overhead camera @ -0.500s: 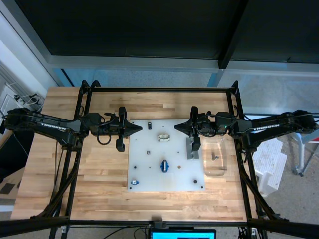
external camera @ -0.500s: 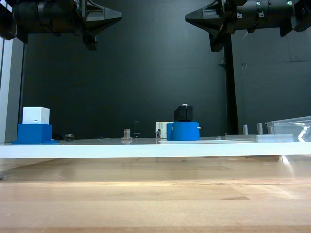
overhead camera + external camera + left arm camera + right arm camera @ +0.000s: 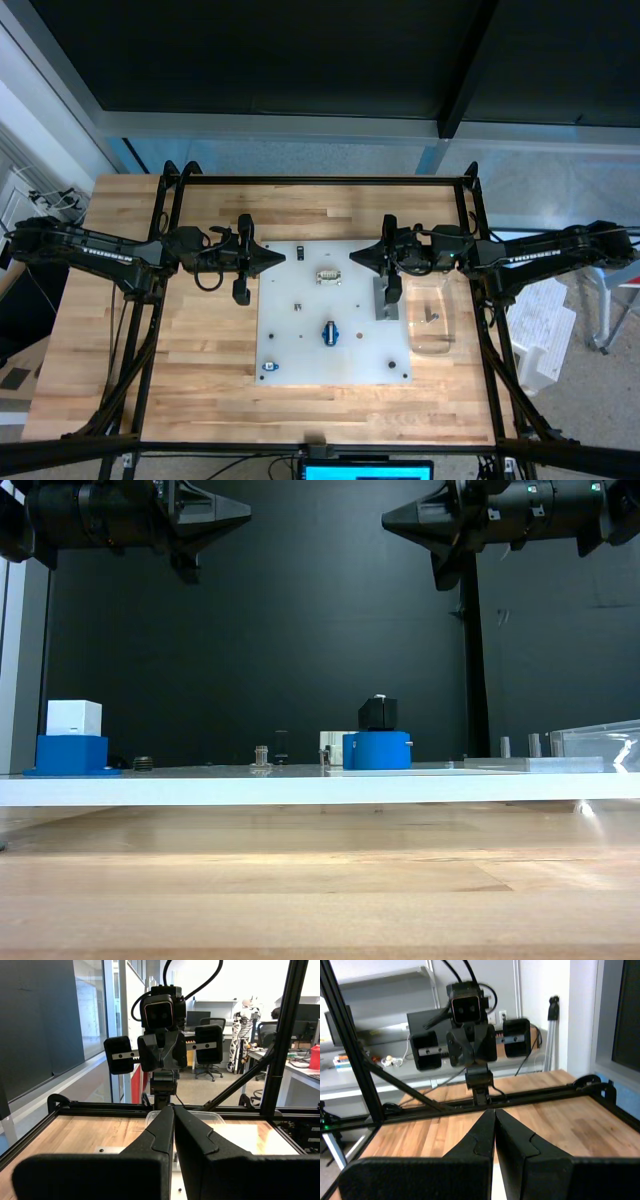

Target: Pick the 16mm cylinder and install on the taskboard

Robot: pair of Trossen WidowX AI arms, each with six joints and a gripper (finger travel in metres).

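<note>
High view: nothing has moved in the last half second, so the pick has not begun. The left end effector and right end effector hover over the taskboard's far edge. The 16mm cylinder appears to lie in the clear tray, towards the worktop's right edge. Low view: both hang high above the board. Left wrist view: fingers pressed together, empty. Right wrist view: likewise closed on nothing.

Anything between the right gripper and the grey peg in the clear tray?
Nothing visible. The small grey metal peg lies uncovered in the clear plastic tray; right gripper and left gripper hang shut, high above the far part of the white taskboard.
</note>
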